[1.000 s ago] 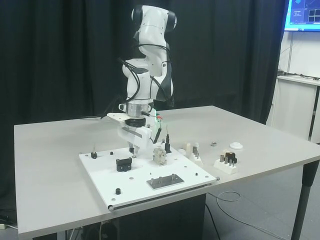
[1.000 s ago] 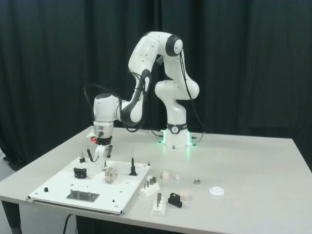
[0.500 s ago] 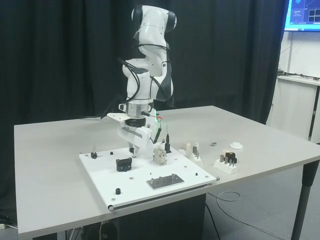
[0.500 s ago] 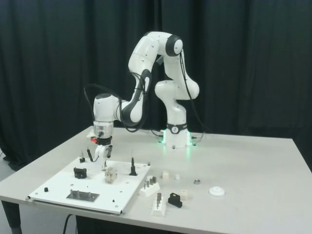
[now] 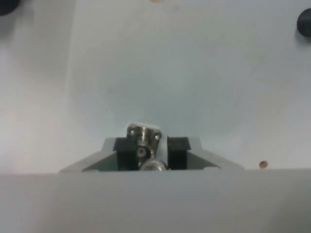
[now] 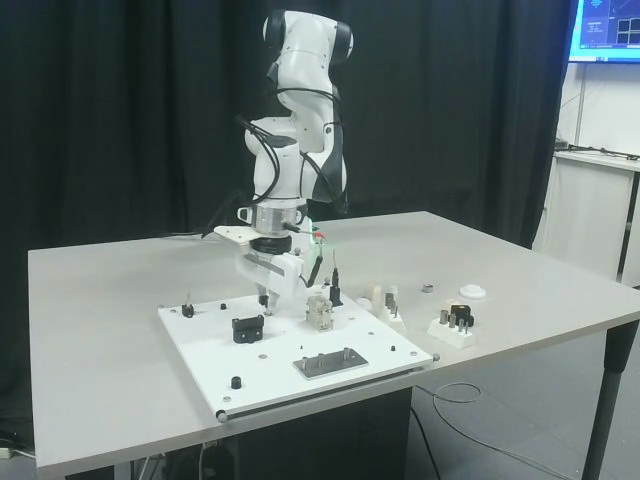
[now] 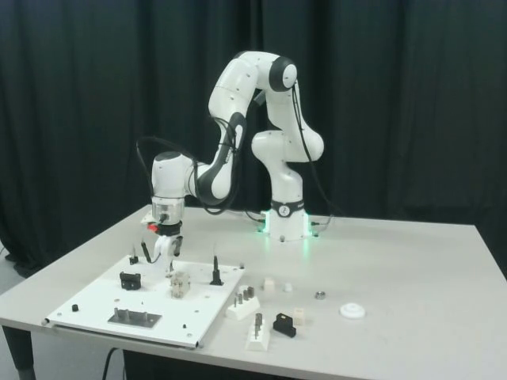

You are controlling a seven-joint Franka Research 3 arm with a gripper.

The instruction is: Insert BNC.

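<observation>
The gripper [image 5: 152, 154] stands low over the white board [image 5: 194, 77], its two black fingers [image 5: 178, 151] parted only narrowly, with a metal BNC plug [image 5: 153, 165] between them that they seem to grip, though contact is hard to confirm. Directly under the plug, on the board, sits the BNC socket [image 5: 144, 137] with its square flange. Near the gripper on the board stand a black block [image 6: 246, 327] and a small metal fixture [image 6: 319, 307], and beside the board on the grey table [image 6: 100, 300] rests a white holder [image 6: 452, 326] with pegs.
</observation>
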